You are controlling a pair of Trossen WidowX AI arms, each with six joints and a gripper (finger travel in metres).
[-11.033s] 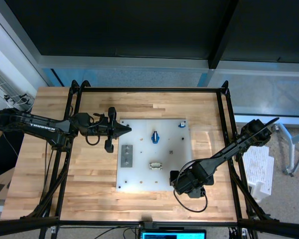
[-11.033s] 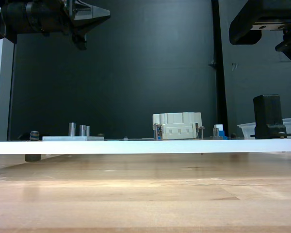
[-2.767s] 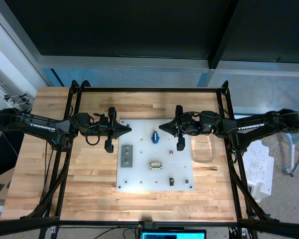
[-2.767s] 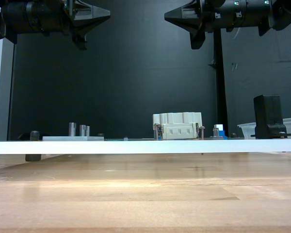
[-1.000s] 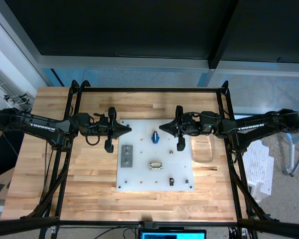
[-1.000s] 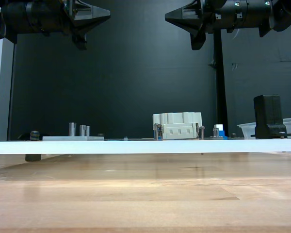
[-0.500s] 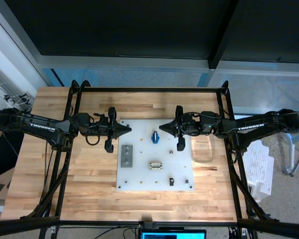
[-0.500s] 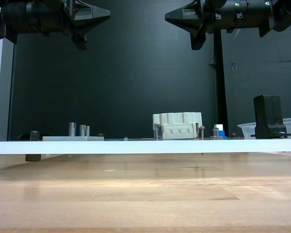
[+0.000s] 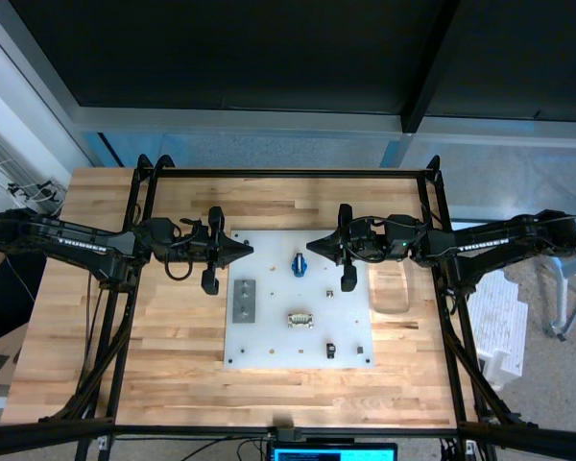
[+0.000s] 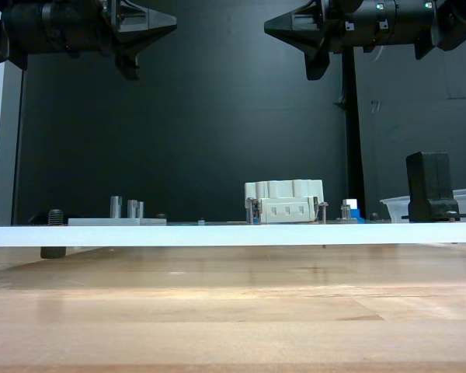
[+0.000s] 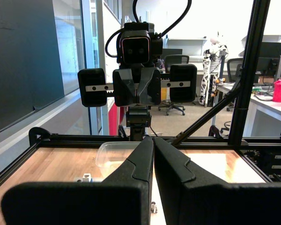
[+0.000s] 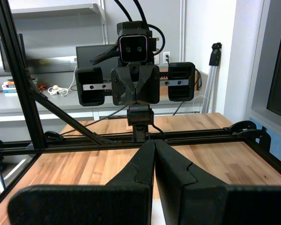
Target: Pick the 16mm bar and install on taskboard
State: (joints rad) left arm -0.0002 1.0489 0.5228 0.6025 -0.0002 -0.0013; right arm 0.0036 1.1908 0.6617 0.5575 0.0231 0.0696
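The taskboard (image 9: 269,348) is a white square plate in the middle of the table, seen edge-on in the low view (image 10: 179,235). A tiny grey piece (image 9: 362,350) sits near its front right corner; it is too small to tell whether this is the 16mm bar. My left gripper (image 9: 252,247) hovers high over the board's back left edge, shut and holding nothing (image 11: 153,140). Facing it, my right gripper (image 9: 308,246) hangs over the back of the board, also shut and holding nothing (image 12: 155,143). Both hang far above the board (image 10: 175,22) (image 10: 266,23).
On the board are a blue knob (image 9: 299,264), a grey metal block (image 9: 243,300) with short pegs (image 10: 115,207), a white connector (image 10: 284,200) and a black upright part (image 10: 431,186). A clear plastic tray (image 9: 389,288) lies off the board's right edge.
Eleven seconds ago the right arm was bent low over the board's front right corner; it has since swung up to face the left gripper. Nothing has moved in the last second.
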